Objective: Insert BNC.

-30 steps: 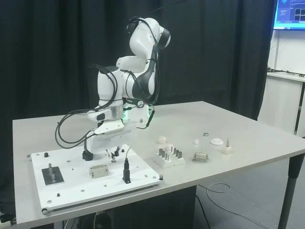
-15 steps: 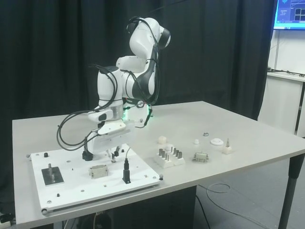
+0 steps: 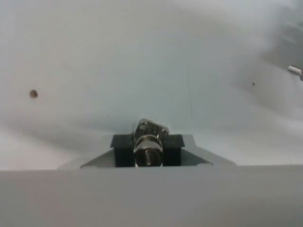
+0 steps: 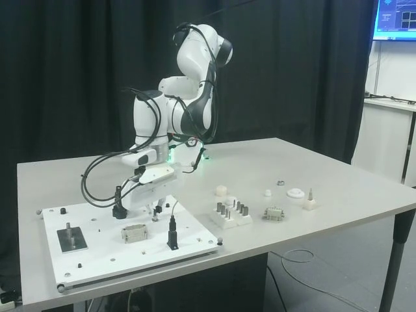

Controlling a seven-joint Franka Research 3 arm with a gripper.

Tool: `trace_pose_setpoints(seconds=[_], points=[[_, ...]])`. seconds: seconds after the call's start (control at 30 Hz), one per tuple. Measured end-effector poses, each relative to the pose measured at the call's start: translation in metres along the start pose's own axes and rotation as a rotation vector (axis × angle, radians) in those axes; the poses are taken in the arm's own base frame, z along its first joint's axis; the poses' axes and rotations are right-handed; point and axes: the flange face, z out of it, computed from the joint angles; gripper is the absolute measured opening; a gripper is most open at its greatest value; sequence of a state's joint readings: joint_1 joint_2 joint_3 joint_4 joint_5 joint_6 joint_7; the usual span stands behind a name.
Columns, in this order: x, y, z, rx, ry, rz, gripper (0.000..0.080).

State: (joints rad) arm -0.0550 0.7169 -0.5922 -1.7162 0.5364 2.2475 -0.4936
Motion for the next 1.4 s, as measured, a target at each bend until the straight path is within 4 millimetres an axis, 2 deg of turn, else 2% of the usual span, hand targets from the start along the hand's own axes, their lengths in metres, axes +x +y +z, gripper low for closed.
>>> trace_pose_setpoints(seconds=[0.57,1.07,1.4], points=[[0.002,-0.006,0.000,-0.033,-0.022,-0.221,0.0121],[0.004,-0.011,0.000,-0.061,-0.040,-0.303,0.0121],[0.005,-0.014,0.000,-0.075,-0.058,-0.448,0.0121]])
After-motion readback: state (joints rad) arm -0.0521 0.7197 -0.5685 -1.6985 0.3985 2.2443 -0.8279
